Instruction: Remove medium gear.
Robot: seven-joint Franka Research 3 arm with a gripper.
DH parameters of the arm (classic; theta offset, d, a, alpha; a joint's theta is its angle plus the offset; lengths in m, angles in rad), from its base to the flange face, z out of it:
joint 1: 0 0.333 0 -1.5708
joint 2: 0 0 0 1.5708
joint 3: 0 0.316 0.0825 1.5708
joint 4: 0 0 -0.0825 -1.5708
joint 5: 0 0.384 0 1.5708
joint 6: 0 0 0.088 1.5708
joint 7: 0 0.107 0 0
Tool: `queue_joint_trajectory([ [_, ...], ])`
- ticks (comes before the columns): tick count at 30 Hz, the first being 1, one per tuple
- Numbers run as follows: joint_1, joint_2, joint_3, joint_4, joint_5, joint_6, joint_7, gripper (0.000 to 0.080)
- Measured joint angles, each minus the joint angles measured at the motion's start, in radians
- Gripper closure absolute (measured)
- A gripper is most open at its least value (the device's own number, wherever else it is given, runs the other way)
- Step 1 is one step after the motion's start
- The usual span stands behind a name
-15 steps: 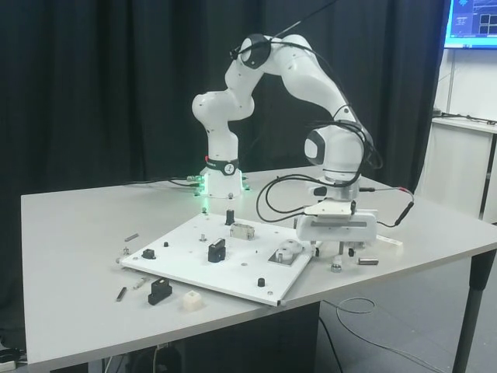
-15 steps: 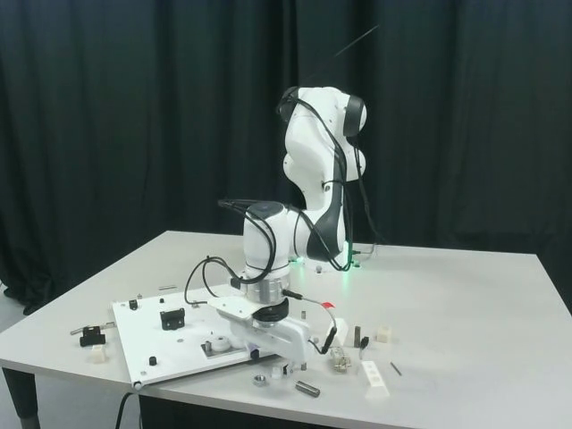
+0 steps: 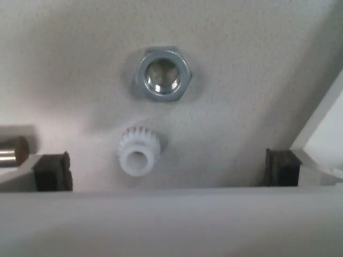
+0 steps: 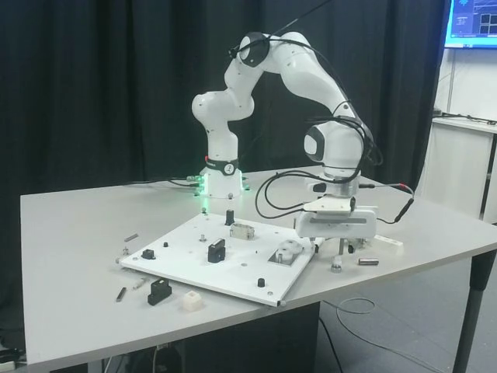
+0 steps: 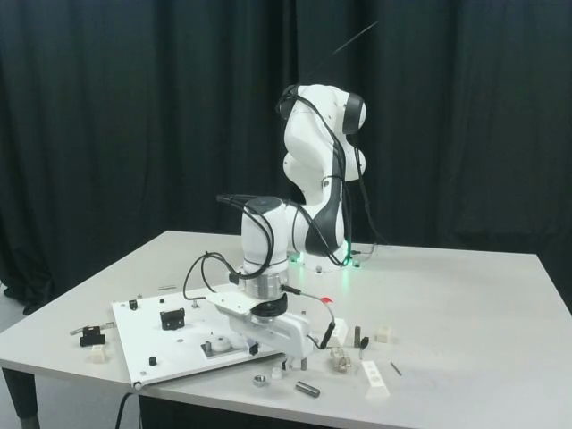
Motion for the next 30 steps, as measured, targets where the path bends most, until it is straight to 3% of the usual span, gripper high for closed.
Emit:
queue_joint_trajectory([
  [30,0.000,-0.012,-0.008,0.000,-0.001,-0.002,0.001,0.0003],
])
